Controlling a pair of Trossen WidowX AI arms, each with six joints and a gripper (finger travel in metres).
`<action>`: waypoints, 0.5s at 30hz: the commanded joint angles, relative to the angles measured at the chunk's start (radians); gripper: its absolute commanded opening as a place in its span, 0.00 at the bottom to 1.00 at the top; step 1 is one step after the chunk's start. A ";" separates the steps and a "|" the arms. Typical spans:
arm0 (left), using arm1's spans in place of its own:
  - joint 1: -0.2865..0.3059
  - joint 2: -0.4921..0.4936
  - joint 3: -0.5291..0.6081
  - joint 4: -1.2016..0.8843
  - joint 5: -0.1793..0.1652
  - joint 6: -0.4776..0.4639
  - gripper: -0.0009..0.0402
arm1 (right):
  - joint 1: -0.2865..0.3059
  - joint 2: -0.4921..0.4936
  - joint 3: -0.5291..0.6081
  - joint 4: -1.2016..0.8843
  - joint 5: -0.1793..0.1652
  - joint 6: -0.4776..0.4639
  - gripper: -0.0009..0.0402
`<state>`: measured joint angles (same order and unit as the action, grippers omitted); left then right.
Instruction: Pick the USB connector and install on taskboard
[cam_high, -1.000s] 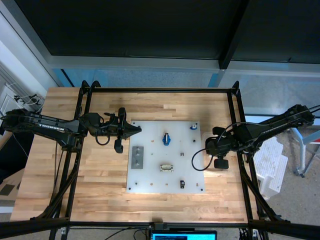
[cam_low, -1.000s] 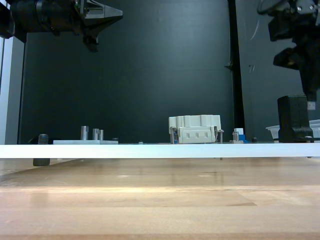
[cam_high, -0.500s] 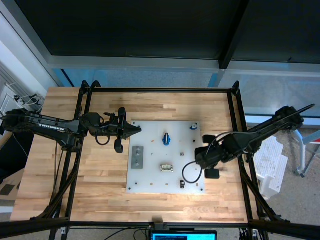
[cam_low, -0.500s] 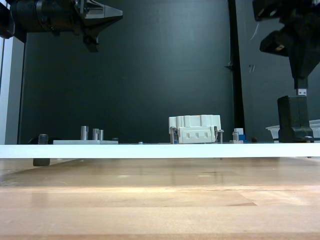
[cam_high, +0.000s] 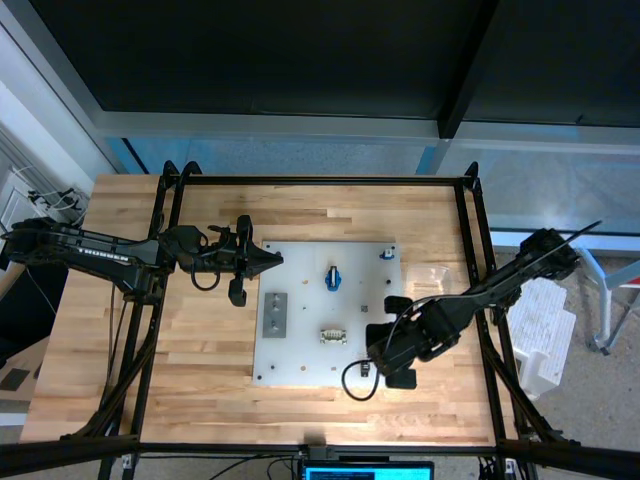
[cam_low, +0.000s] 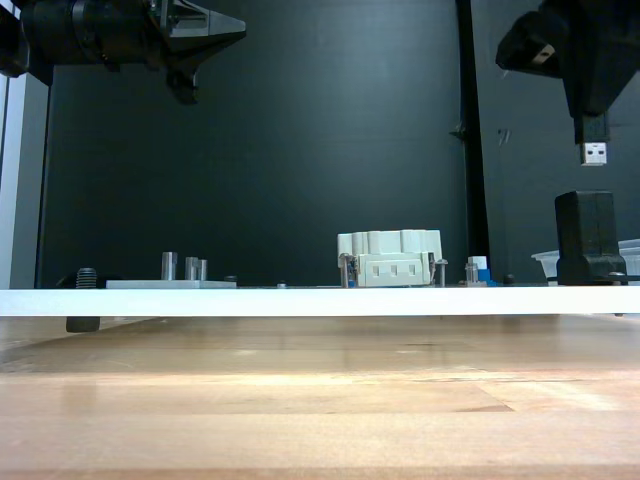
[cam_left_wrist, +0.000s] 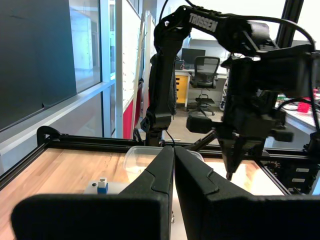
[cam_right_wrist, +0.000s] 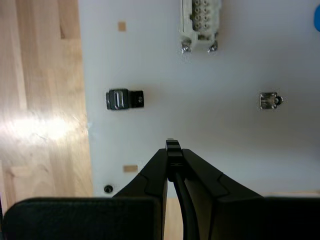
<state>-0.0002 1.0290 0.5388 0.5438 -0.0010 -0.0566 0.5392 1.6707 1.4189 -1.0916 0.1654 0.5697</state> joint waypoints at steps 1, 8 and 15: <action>0.000 0.000 0.000 0.000 0.000 0.000 0.02 | 0.007 0.047 0.054 -0.010 0.000 0.003 0.02; 0.000 0.000 0.000 0.000 0.000 0.000 0.02 | 0.013 0.122 0.130 -0.021 0.000 0.002 0.02; 0.000 0.000 0.000 0.000 0.000 0.000 0.02 | 0.019 0.173 0.181 -0.032 0.000 0.002 0.02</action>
<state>-0.0002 1.0290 0.5388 0.5438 -0.0013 -0.0566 0.5579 1.8355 1.5887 -1.1179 0.1650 0.5720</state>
